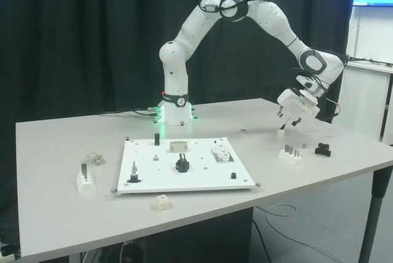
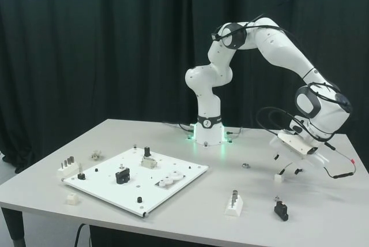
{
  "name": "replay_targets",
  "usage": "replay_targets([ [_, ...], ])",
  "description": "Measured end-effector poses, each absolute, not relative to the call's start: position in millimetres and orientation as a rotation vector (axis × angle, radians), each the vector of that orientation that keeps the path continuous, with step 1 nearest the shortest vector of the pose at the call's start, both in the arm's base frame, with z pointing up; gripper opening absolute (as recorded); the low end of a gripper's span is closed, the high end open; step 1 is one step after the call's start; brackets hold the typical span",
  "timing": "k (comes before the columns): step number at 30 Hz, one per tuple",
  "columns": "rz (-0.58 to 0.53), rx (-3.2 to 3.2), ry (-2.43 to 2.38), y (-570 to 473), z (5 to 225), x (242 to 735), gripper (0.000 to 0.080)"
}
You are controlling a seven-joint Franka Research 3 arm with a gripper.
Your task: Pick USB.
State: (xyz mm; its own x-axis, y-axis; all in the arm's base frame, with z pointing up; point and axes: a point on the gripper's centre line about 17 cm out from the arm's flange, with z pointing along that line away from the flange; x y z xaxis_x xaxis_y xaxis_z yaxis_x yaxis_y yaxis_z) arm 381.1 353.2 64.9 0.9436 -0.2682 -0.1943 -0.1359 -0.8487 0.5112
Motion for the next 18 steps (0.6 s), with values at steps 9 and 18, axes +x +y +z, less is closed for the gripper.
replay_targets([
  [9,-0.356,2.586,-0.286,352.1,61.5,379.7,0.0800],
  [18,-0.355,2.587,-0.288,350.7,58.7,379.4,0.0706],
])
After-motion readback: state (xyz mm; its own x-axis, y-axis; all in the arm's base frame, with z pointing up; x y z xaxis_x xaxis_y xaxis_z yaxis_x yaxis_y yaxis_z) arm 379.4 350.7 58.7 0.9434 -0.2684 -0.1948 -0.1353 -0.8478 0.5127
